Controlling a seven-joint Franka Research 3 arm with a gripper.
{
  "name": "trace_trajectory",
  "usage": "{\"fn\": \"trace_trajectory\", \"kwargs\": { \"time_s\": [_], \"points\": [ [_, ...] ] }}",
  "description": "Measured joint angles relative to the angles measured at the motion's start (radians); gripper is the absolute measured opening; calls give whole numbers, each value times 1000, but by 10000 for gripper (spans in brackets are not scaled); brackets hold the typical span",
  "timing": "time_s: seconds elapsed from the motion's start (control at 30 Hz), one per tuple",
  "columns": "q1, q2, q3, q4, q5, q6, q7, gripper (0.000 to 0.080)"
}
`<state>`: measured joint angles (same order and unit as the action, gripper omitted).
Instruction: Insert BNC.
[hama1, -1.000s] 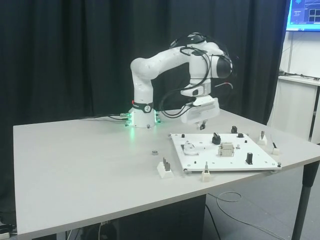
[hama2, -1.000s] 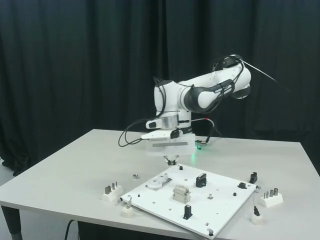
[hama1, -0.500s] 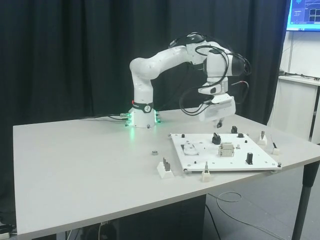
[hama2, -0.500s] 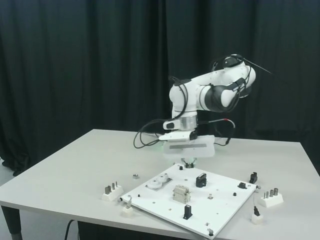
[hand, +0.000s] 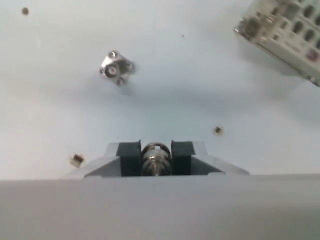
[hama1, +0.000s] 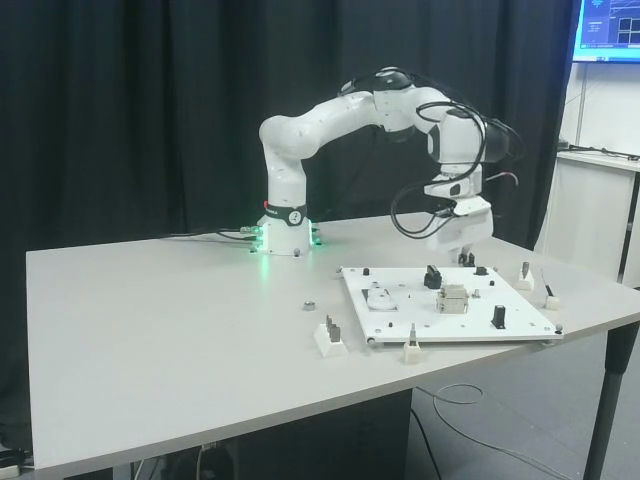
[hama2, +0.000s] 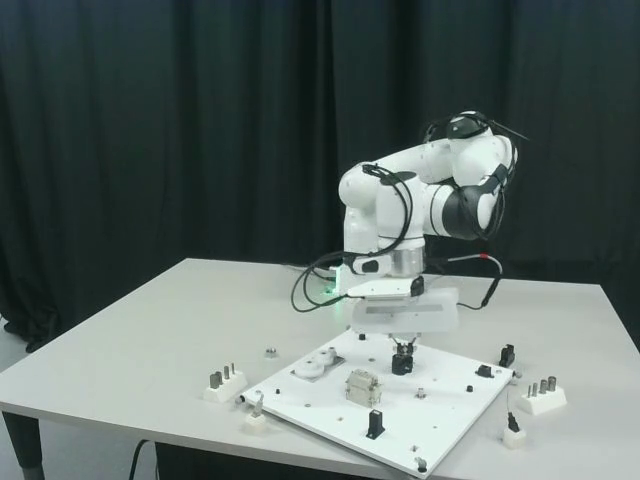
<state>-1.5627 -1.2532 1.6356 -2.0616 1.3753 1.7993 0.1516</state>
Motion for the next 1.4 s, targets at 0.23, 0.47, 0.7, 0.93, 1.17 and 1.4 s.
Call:
{"fn": "trace_trajectory", "kwargs": {
  "time_s": [0.23,0.47,0.7,0.93,1.17,1.4],
  "points": [
    [-1,0,30,20,-4,36,24,123],
    [-8,0,53,35,-4,58,34,123],
    [-26,0,78,62,-4,68,47,123],
    [-54,0,104,95,-4,74,54,123],
    [-80,0,120,121,-5,74,55,123],
    [-95,0,127,136,-12,74,55,123]
  ]
}}
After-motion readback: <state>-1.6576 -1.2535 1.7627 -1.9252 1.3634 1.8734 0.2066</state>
